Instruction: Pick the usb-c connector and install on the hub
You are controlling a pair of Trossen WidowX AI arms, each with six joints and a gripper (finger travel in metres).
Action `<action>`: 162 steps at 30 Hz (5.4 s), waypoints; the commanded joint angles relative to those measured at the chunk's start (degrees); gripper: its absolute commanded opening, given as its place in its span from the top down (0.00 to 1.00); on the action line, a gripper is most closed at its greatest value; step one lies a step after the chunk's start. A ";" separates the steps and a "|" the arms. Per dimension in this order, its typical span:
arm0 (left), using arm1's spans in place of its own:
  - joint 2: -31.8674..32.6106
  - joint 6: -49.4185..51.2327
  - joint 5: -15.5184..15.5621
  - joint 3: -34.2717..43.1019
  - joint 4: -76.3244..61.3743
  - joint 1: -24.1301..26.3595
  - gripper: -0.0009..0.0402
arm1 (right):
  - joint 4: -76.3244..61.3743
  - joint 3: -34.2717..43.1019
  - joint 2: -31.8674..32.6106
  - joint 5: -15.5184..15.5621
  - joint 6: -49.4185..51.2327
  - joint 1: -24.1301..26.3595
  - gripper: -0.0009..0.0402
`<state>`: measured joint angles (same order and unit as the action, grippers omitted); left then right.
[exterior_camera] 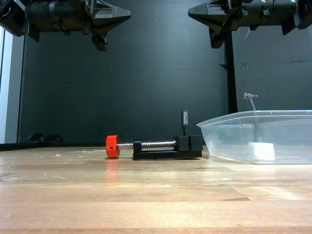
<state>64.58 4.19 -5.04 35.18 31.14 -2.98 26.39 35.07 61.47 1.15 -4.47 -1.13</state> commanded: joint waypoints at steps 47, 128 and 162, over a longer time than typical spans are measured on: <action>0.02 0.00 -0.04 0.02 0.02 -0.02 0.98 | -74.27 26.25 5.31 -0.11 -3.87 -7.19 0.98; 0.02 0.00 -0.02 0.02 0.02 0.00 0.98 | -82.05 30.73 24.09 -3.15 -5.75 -8.90 0.49; 0.02 0.00 -0.02 0.02 0.02 0.00 0.98 | -74.82 29.55 32.83 -3.06 -5.81 -9.62 0.49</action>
<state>64.60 4.21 -5.06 35.20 31.14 -2.98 -48.73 64.77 94.26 -1.91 -10.24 -10.68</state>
